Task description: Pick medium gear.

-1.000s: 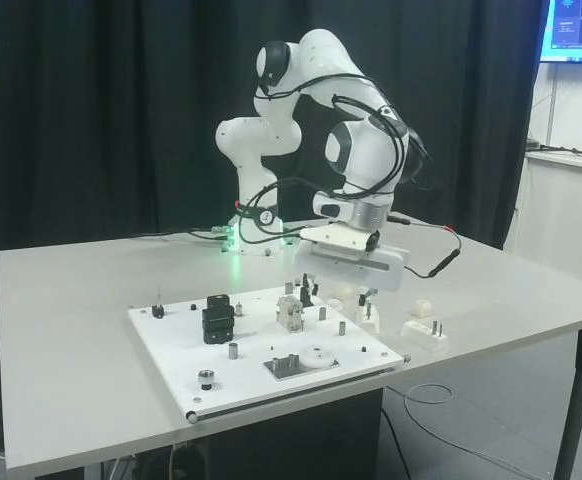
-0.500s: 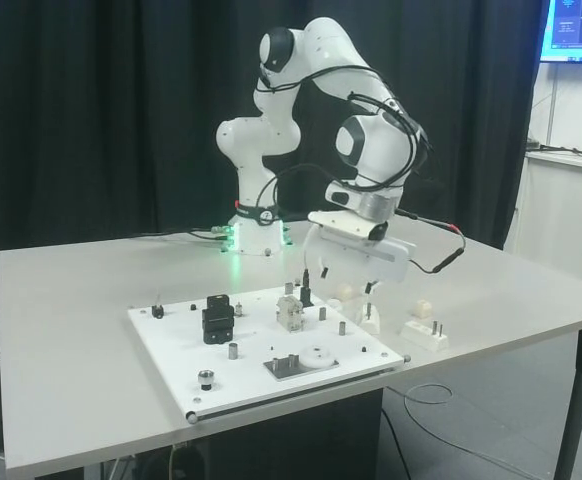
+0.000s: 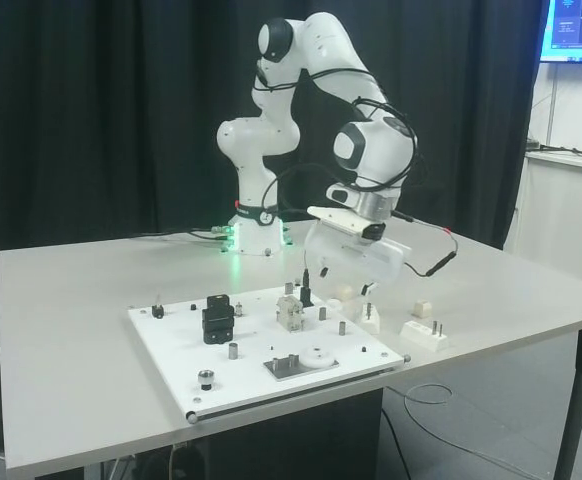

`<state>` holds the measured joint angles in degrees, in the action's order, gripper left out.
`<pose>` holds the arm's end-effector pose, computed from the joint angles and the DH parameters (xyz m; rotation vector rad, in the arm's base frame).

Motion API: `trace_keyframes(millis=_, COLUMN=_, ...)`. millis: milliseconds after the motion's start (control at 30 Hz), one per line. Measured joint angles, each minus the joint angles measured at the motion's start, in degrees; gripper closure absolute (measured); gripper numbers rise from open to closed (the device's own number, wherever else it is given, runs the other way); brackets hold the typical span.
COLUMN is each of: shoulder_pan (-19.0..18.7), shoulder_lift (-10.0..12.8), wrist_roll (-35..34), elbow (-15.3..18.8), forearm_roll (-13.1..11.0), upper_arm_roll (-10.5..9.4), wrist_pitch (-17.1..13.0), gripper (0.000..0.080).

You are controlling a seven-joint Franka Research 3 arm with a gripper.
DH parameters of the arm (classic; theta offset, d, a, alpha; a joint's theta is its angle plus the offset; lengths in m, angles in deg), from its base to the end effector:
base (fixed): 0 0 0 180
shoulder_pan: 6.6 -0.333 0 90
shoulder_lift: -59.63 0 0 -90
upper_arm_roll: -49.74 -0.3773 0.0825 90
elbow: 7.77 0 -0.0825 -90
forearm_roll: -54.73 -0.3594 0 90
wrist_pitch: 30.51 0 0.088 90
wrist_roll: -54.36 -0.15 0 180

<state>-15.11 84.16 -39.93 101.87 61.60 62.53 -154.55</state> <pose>0.6064 -0.0460 0.2947 1.9791 -2.1060 0.0186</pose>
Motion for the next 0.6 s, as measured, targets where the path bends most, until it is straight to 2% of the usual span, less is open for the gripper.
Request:
trace_keyframes(millis=333, shoulder_pan=-0.01, shoulder_lift=-3.01, wrist_roll=-4.32, elbow=7.73, forearm_roll=0.29, upper_arm_roll=-0.41, wrist_pitch=-9.46, gripper=0.0003)
trace_keyframes(millis=600, shoulder_pan=-0.02, shoulder_lift=-4.6, wrist_roll=-9.77, elbow=11.74, forearm_roll=0.29, upper_arm_roll=-0.71, wrist_pitch=-14.98, gripper=0.0003)
